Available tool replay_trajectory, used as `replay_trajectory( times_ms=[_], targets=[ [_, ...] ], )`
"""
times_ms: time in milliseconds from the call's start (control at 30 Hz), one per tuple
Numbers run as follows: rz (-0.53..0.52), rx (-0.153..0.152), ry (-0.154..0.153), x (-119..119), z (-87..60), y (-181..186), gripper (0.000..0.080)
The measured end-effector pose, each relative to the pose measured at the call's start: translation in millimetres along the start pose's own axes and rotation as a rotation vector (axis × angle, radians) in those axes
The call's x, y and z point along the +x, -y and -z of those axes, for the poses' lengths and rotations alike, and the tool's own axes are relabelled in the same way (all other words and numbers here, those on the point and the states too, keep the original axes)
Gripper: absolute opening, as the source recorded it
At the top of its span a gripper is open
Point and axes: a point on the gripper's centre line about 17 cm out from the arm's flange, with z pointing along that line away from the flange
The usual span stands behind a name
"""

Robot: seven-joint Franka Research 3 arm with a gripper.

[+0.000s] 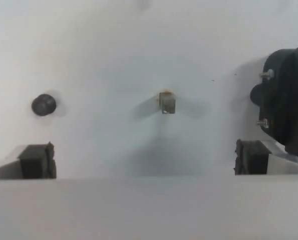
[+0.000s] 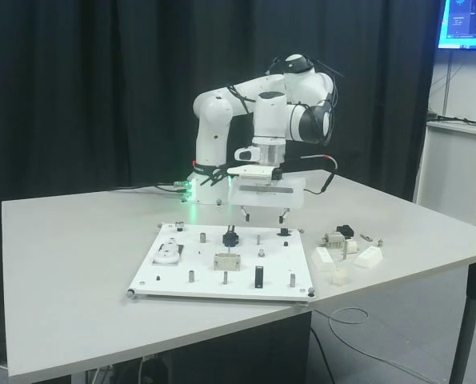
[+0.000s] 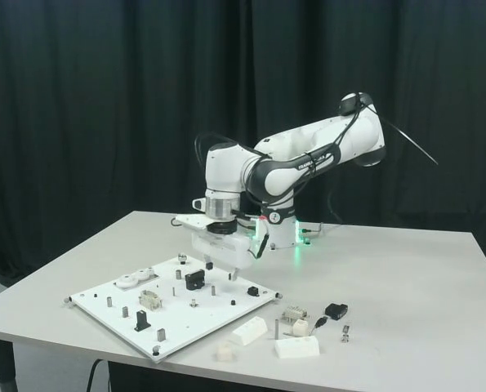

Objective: Remove square peg 2.

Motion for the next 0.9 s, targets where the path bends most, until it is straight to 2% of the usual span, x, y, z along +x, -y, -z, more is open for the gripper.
replay_trajectory(
  times_ms=[900],
  targets=[
    [-0.043, 0.014, 0.024, 7, -30.2, -4, 0.0800]
  ],
)
